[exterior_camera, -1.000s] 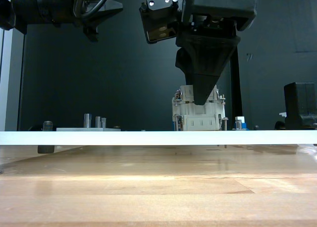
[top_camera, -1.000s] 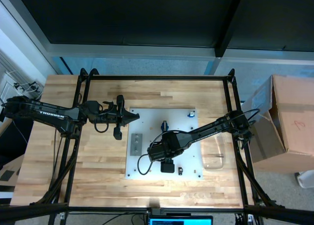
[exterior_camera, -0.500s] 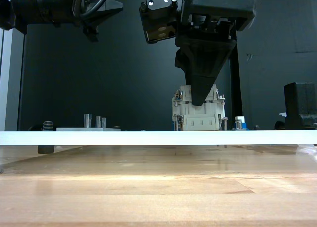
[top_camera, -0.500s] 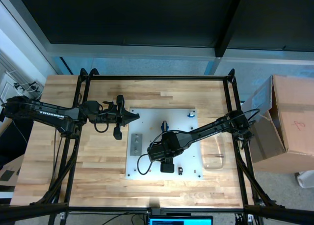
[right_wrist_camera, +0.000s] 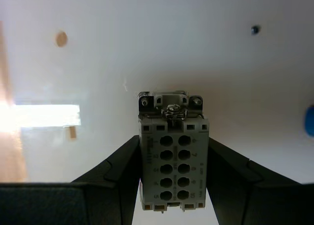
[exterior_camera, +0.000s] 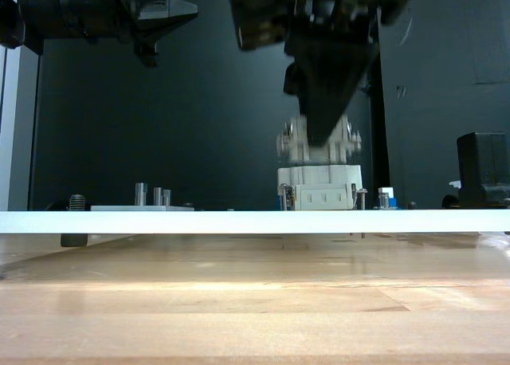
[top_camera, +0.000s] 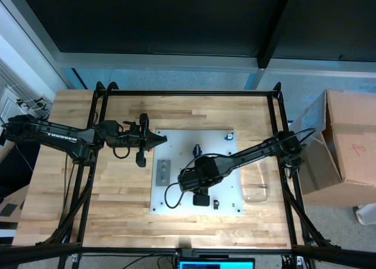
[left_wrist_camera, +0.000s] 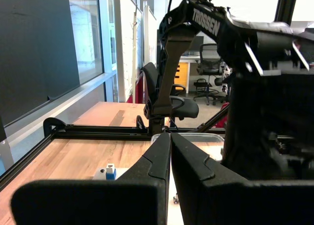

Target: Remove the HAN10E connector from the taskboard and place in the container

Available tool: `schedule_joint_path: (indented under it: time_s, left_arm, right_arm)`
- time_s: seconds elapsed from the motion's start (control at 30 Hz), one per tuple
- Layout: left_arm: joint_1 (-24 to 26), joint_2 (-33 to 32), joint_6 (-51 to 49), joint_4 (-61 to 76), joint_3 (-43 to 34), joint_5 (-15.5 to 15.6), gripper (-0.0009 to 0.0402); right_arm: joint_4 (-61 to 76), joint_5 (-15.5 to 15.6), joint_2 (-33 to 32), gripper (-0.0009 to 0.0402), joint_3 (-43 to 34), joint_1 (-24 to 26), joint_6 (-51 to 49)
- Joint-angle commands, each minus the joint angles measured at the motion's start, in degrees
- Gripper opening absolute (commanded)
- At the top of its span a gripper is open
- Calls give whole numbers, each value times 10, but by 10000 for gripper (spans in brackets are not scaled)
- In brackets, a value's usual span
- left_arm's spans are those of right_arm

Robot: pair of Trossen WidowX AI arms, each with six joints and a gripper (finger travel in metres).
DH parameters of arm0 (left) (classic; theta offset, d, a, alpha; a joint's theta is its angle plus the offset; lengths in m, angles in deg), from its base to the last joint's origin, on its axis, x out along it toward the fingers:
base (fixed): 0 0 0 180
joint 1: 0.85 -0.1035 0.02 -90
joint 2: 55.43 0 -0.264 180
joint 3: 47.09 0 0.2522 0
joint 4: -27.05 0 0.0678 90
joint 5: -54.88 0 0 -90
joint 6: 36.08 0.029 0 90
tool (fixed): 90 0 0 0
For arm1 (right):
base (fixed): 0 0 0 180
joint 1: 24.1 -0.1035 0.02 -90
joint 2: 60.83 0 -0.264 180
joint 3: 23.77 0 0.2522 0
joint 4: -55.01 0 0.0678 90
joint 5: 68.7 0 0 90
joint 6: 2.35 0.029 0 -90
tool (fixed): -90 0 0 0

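Note:
The HAN10E connector point(right_wrist_camera: 172, 151), a grey block with two rows of pin holes, sits between the fingers point(right_wrist_camera: 117, 168) of my right gripper point(right_wrist_camera: 172, 140), which is shut on it. In the low view the connector point(exterior_camera: 293, 142) hangs lifted and clear of the grey housing point(exterior_camera: 319, 190) that stays on the white taskboard point(exterior_camera: 199, 221). From above, my right gripper point(top_camera: 198, 184) covers the connector over the board's middle. My left gripper point(top_camera: 154, 138) hovers high over the board's far left corner, fingers shut point(left_wrist_camera: 170, 151) on nothing. The clear container point(top_camera: 257, 184) lies right of the board.
A metal plate with short pins point(exterior_camera: 151, 198) stands at the board's left. A black block point(exterior_camera: 482, 170) stands at the board's right end. Small blue parts point(top_camera: 197, 148) sit behind the gripper. A cardboard box point(top_camera: 346, 143) stands off the table's right side.
My right gripper has risen with the connector, which has come up out of its housing on the board. The left arm has not moved.

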Motion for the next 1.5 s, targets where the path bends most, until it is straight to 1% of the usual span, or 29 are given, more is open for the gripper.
schedule_joint_path:
  time_s: [0.03, 0.4, 0.53, 0.6, 0.73, 0.87, 1.03, 1.27, 1.5]
  left_arm:
    - [0, 0, 0, 0, 0, 0, 0]
    - [0, 0, 0, 0, 0, 0, 0]
    - [0, 0, 0, 0, 0, 0, 0]
    - [0, 0, 0, 0, 0, 0, 0]
    - [0, 0, 0, 0, 0, 0, 0]
    - [0, 0, 0, 0, 0, 0, 0]
    - [0, 0, 0, 0, 0, 0, 0]
    - [0, 0, 0, 0, 0, 0, 0]
    - [0, 0, 0, 0, 0, 0, 0]
  right_arm:
    - [0, 0, 14, 54, 0, 0, -2]
    - [9, 0, 78, 51, 0, -1, -1]
    - [32, 0, 95, 51, 0, -3, 1]
    - [51, -5, 101, 51, 0, -4, 2]
    - [69, -5, 119, 51, 19, -16, 1]
    - [68, -5, 156, 51, 67, -29, 9]
    - [62, -5, 217, 51, 150, -40, 34]
    - [55, -5, 312, 51, 274, -42, 77]
    - [54, -5, 388, 51, 365, -42, 127]
